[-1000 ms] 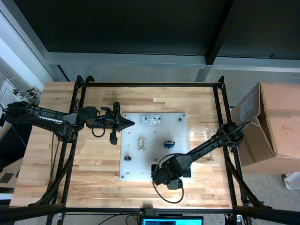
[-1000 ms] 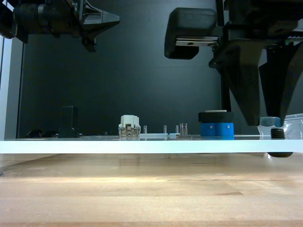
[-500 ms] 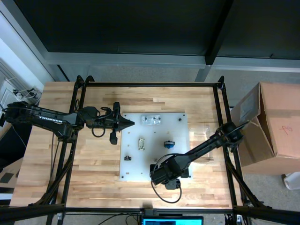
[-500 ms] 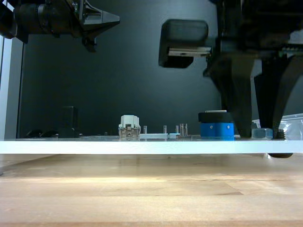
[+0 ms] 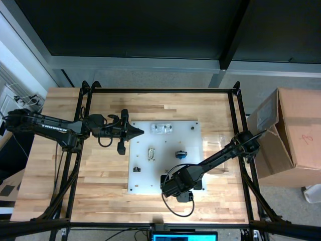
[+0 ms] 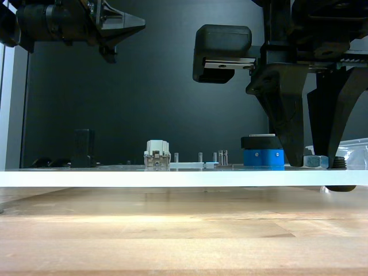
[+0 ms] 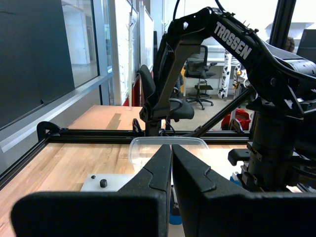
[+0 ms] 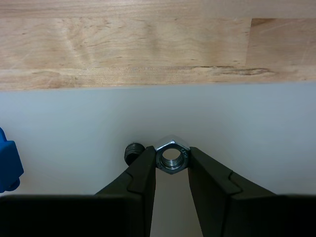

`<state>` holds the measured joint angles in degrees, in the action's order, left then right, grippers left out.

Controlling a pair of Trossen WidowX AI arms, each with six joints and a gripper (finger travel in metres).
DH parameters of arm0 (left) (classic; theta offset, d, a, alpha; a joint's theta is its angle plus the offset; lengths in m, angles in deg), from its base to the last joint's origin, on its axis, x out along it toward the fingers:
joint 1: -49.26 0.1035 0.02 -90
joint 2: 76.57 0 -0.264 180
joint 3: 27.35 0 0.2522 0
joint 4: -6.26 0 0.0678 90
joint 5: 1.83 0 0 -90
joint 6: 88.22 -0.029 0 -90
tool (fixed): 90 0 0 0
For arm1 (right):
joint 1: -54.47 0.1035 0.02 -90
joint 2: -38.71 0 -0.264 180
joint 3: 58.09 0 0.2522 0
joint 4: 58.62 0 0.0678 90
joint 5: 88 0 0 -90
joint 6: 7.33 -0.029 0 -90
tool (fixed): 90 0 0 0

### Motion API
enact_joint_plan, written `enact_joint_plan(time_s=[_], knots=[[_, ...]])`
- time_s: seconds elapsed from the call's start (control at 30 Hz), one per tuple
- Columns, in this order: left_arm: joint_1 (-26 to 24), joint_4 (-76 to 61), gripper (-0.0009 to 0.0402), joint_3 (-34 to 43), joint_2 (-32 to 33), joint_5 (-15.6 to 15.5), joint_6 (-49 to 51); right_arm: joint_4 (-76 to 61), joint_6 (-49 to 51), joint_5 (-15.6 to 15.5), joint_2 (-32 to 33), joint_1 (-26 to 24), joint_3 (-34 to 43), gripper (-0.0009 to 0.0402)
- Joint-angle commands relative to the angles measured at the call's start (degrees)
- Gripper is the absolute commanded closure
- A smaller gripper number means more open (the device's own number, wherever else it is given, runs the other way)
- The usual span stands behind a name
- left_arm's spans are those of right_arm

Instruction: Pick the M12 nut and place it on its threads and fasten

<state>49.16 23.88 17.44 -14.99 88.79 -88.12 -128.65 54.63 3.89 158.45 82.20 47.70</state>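
Note:
The small silver nut (image 8: 172,159) sits between the fingers of my right gripper (image 8: 172,156), which is shut on it. The nut is down at the level of the white board (image 5: 145,173), close beside the black ribbed stud (image 8: 133,152) and not on it. In the low view the nut (image 6: 314,161) is just left of the bare stud (image 6: 339,163). From above, the right gripper (image 5: 181,185) hides both at the board's near right edge. My left gripper (image 5: 136,132) hovers shut and empty over the board's far left edge, high above it (image 6: 137,23).
A clear tray (image 5: 214,141) lies on the table right of the board. On the board stand a blue fitting (image 6: 263,156) and a white connector (image 6: 157,155). A cardboard box (image 5: 291,135) stands past the table's right edge.
The right gripper came down and slightly left with the nut, from above the stud's top to board level beside the stud. The left arm has not moved.

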Motion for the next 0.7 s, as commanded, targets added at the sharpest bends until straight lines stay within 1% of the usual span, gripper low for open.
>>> enact_joint_plan(time_s=[0.03,0.33,0.7], knots=[[0.0,0.0,0.0393,0.0,0.0,0.0,0.0,0.0,0.0,0.0,0.1,0.0,0.0,0.0393],[0.0,0.0,0.0393,0.0,0.0,0.0,0.0,-0.5,0.0,0.1,-0.4,0.0,0.3,0.0393],[0.0,0.0,0.0393,0.0,0.0,0.0,0.0,-9.7,0.0,0.1,-0.6,0.0,9.4,0.0393]])
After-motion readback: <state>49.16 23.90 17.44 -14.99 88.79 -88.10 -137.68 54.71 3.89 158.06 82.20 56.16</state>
